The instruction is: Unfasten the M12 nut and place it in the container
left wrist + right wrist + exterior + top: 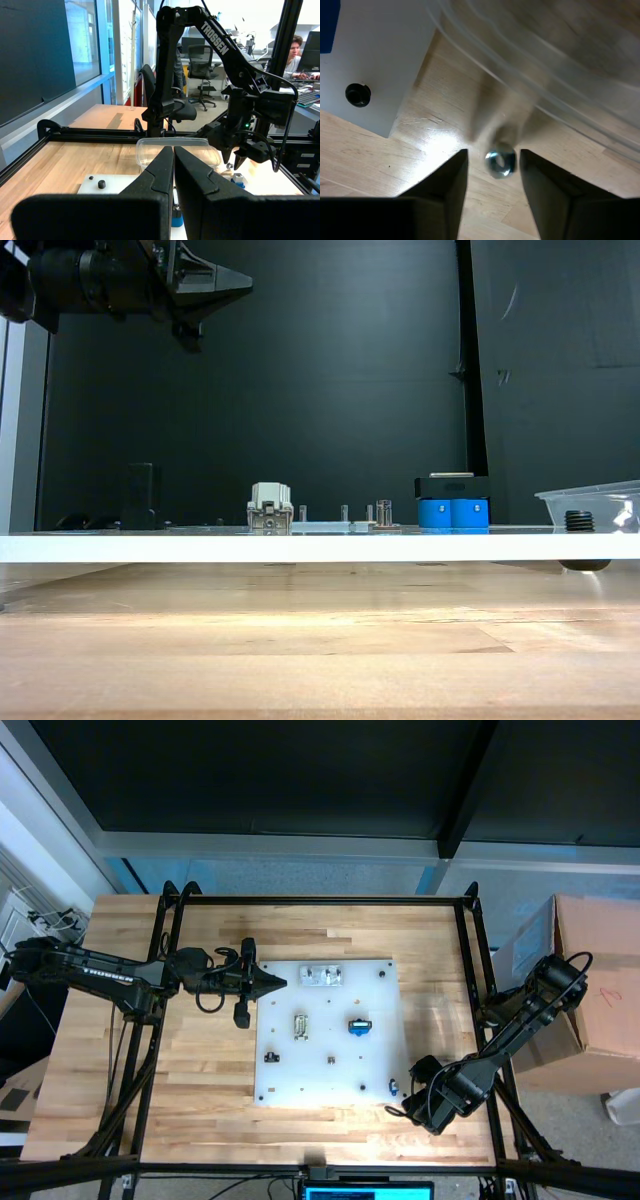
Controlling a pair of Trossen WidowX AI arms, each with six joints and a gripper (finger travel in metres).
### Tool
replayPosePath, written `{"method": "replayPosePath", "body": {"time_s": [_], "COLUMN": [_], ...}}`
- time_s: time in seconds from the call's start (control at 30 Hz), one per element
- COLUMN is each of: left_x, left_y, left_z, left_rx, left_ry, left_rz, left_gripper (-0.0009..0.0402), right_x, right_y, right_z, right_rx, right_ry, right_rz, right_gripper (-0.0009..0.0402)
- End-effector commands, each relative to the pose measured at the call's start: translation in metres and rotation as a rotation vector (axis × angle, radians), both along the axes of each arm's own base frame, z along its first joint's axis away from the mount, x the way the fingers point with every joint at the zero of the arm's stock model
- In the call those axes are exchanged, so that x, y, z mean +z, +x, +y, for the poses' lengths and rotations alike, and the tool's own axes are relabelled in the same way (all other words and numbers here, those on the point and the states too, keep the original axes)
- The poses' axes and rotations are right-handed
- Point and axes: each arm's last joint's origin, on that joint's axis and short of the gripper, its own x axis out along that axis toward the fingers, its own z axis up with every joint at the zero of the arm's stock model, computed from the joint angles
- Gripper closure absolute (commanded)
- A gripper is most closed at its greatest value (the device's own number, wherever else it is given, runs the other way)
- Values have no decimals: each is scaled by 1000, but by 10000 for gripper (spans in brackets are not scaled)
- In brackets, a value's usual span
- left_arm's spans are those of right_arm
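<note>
From above, a planked wooden table (pixel 110 1050) carries the white board (pixel 320 1085). The left gripper (pixel 280 983), tips pressed together, hangs at its far left, and the right gripper (pixel 408 1100) off its near right corner. At table level, the ribbed black stud (pixel 579 521) stands bare. Right wrist: spread fingers (pixel 440 195) flank the silver nut (pixel 501 161), touching neither, over wood beside the clear container (pixel 555 107).

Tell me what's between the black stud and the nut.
Right wrist view: only white board and wooden table. The nut is off its stud, loose in the open right gripper; left gripper hovers shut over the board's left edge.
</note>
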Motion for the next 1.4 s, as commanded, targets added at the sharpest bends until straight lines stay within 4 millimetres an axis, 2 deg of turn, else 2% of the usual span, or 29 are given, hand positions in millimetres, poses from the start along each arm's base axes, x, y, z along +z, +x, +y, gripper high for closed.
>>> {"method": "replayPosePath", "body": {"time_s": [0.03,0.2,0.33,0.73,0.87,0.97,1.2,1.4], "left_x": [0,0,0,0,0,0,0,0], "left_y": [0,0,0,0,0,0,0,0], "left_z": [0,0,0,0,0,0,0,0], "left_rx": [0,0,0,0,0,0,0,0], "left_ry": [0,0,0,0,0,0,0,0], "left_rz": [0,0,0,0,0,0,0,0], "left_gripper": [393,393,393,393,393,393,393,393], "right_x": [1,5,21,117,139,144,138,119], "right_y": [1,0,0,-4,-3,-3,-3,0], "right_z": [1,2,2,-3,-3,-3,-4,0], "right_rx": [1,15,28,53,53,53,52,182], "right_ry": [5,37,33,-23,-22,-26,-39,-34], "right_rz": [1,37,38,84,65,44,51,41], "right_gripper": [194,163,157,158,158,158,158,158]}}
